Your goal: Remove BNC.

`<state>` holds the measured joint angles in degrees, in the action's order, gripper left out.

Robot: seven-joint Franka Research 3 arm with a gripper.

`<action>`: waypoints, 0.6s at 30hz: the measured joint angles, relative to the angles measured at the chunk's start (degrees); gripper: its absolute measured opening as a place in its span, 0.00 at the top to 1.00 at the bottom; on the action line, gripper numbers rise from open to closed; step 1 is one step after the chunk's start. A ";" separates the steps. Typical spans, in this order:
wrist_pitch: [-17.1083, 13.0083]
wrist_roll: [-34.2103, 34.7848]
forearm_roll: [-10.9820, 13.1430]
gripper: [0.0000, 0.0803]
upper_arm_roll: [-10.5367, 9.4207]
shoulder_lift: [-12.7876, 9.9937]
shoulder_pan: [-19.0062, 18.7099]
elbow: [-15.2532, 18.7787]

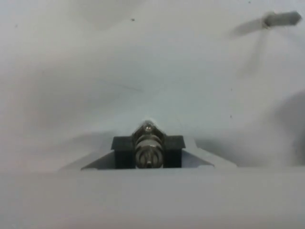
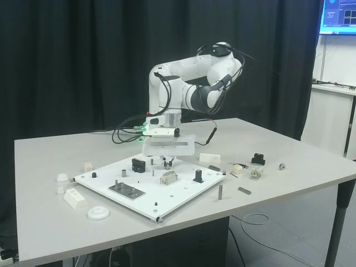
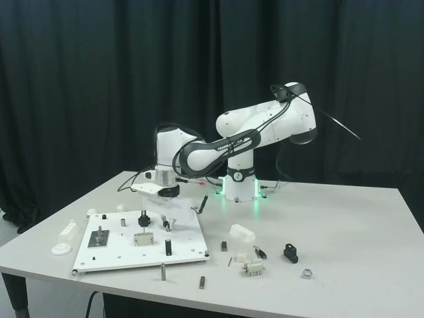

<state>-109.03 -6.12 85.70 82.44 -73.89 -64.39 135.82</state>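
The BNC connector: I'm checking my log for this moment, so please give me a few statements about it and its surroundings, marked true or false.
1. The metal BNC connector sits between the gripper fingers. True.
2. The gripper is over the white board. True.
3. The white arm is bolted to the floor. False: it stands on the grey table.
4. The backdrop is white. False: it is a black curtain.
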 joint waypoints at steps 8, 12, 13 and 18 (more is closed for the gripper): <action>-0.01 -7.25 -0.02 0.85 0.01 0.00 -0.07 0.03; 0.01 -11.76 -0.02 0.85 0.01 0.00 -0.07 0.04; 0.01 -12.52 -0.02 0.85 0.01 0.00 -0.07 0.04; 0.03 -16.80 -0.02 0.85 0.02 0.00 -0.07 0.04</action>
<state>-109.00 -22.93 85.68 82.45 -73.89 -64.46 135.87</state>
